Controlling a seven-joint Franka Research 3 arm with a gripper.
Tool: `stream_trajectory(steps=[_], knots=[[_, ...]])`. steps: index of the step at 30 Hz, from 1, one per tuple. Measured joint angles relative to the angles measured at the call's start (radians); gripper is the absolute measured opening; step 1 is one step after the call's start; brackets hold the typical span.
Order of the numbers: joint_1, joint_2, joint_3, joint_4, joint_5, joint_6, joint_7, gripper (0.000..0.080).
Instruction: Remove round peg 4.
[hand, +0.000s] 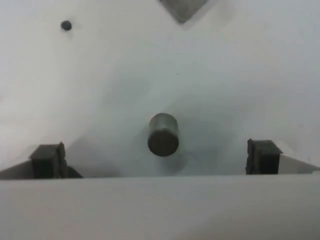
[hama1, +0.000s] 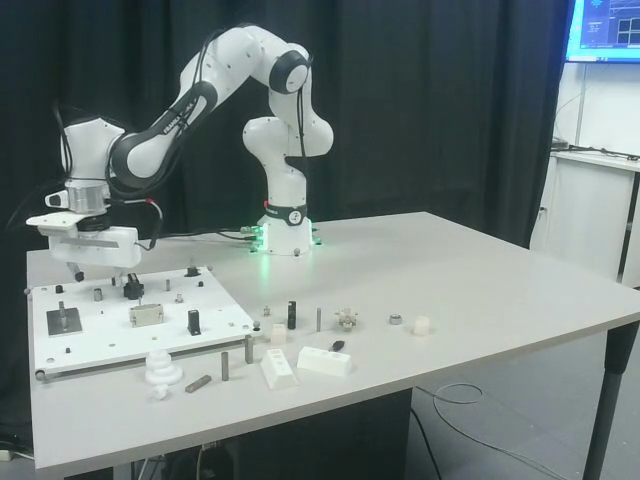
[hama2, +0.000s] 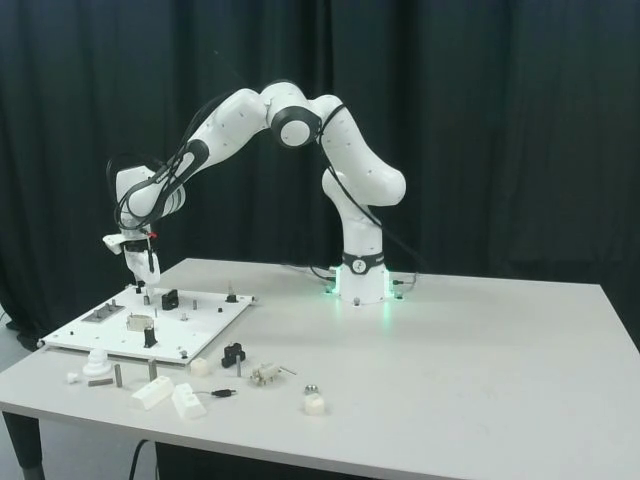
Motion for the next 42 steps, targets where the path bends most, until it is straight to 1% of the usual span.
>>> stream_trajectory(steps=[8,19,32,33,38,39,42], knots=[[-0.006,0.015,0.006,0.005,0.022,0.002,-0.003,0.08],[-0.021,0.03,0.024,0.005,0.059,0.021,-0.022,0.08],[-0.034,0.045,0.037,0.005,0.074,0.043,-0.063,0.08],[-0.035,0.046,0.038,0.005,0.075,0.044,-0.064,0.0701],[-0.036,0.053,0.039,0.006,0.086,0.05,-0.067,0.0701],[-0.037,0.054,0.039,0.006,0.089,0.05,-0.067,0.0538],[-0.037,0.057,0.039,0.006,0.094,0.051,-0.069,0.0538]])
